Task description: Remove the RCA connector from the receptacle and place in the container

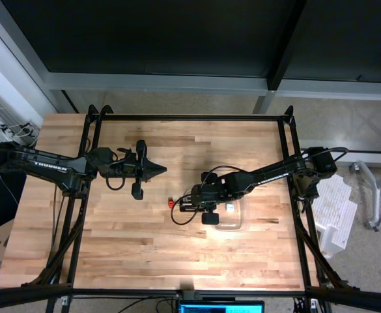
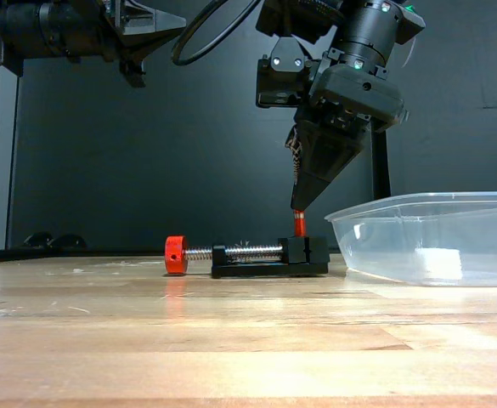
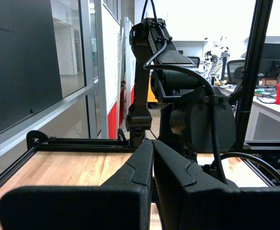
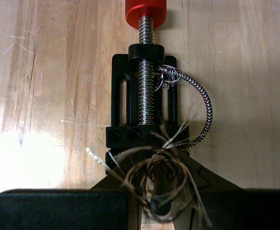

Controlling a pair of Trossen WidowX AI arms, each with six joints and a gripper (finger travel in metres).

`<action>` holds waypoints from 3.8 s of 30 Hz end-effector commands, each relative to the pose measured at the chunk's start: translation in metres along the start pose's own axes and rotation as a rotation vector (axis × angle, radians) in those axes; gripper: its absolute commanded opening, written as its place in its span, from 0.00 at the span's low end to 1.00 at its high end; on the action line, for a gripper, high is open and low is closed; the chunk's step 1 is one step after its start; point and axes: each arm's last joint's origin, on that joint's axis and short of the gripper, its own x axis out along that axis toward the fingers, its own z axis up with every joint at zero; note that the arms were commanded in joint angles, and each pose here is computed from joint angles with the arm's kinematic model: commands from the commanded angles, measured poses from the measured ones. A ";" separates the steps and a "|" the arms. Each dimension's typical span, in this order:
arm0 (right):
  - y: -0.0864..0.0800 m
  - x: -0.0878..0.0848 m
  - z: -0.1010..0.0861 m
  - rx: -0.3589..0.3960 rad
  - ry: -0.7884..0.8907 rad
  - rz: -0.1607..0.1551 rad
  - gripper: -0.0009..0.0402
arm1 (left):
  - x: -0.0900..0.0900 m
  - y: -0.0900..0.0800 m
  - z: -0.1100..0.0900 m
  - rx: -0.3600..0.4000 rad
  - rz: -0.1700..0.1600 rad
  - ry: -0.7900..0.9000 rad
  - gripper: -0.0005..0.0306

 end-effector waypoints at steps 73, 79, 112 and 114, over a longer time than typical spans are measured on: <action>-0.011 -0.049 -0.092 0.146 0.068 -0.012 0.37 | 0.000 0.000 0.000 0.000 0.000 -0.001 0.02; -0.011 -0.052 -0.091 0.144 0.059 -0.007 0.39 | 0.000 0.000 0.000 0.000 0.000 -0.001 0.02; -0.048 -0.128 -0.053 0.131 -0.604 0.029 0.02 | 0.000 0.000 0.000 0.000 0.000 -0.001 0.02; -0.049 -0.130 -0.050 0.126 -0.639 0.023 0.02 | 0.000 0.000 0.000 0.000 0.000 -0.001 0.02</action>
